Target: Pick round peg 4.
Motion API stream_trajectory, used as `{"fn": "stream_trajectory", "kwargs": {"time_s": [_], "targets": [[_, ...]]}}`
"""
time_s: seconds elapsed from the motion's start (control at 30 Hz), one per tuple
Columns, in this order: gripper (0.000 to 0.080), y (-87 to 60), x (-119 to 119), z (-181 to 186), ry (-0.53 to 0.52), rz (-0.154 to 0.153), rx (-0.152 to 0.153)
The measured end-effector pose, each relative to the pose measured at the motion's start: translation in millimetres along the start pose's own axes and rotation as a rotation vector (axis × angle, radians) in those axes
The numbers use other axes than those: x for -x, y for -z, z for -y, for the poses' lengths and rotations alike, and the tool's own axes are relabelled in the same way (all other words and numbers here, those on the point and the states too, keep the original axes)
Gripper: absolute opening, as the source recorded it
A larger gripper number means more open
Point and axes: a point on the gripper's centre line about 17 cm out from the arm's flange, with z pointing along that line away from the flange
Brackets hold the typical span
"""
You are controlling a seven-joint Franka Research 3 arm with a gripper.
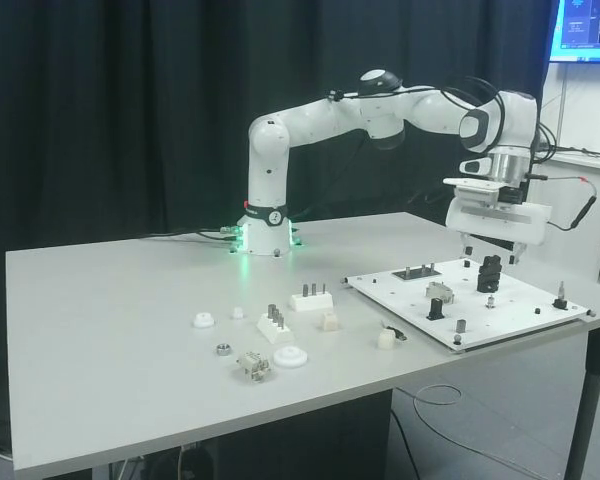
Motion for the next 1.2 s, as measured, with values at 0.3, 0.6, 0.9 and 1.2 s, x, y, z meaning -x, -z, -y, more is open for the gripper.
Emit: {"fn": "stream_trajectory", "kwargs": {"time_s": [0.3, 0.6, 0.9, 1.2], "targets": [[0.08, 6.9, 6, 1, 0.049, -0.016, 0.023], [0.08, 9.2, 6, 0, 0.278, -0.024, 0.038], [0.08, 7.5, 1, -9, 0.458, -0.021, 0.071], [0.08, 11.0, -20, -38, 0.655, -0.028, 0.177]]}}
